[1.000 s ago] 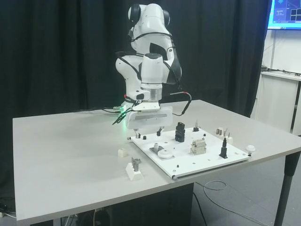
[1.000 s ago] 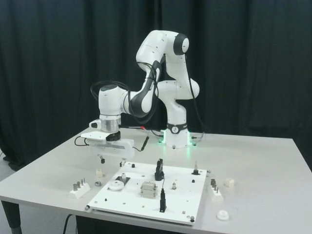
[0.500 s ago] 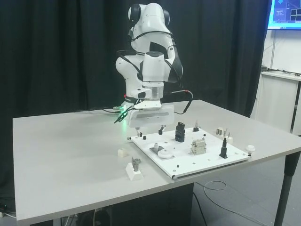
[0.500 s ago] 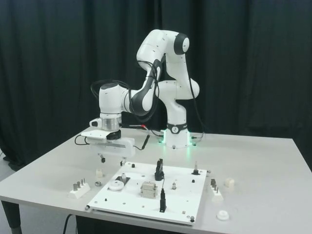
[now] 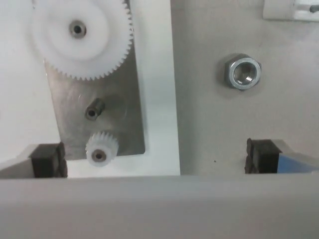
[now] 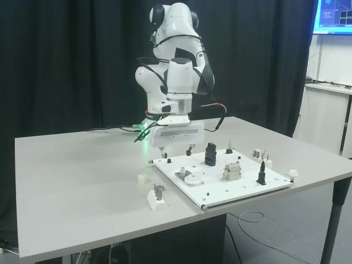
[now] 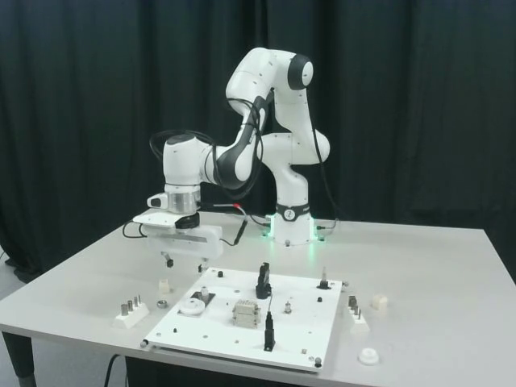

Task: Pick round peg 4.

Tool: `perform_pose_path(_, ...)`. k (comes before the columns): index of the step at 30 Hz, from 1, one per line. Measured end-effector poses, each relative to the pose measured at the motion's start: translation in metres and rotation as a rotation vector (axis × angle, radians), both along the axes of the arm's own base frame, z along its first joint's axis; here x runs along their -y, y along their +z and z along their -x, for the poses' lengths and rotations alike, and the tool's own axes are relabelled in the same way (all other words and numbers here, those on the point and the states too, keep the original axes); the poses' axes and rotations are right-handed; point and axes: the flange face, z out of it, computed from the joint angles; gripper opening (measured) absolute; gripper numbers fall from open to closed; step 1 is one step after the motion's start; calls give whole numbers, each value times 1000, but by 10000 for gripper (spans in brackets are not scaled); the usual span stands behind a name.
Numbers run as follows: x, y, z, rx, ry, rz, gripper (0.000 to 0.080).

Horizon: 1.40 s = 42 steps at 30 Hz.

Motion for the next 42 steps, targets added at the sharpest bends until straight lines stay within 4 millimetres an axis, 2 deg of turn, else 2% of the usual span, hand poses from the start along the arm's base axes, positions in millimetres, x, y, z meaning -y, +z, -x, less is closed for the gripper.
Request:
perform_pose_path(11,1,13,-11,35,-17,10,800)
perform_pose_path(17,7,30,-27,94,-18,37,800)
perform_pose_path(25,24,45,-56,149,-22,83,800)
perform_pose_path(32,41,47,-76,158,-28,114,800)
perform_pose_path(42,60,43,-93,118,-41,115,800)
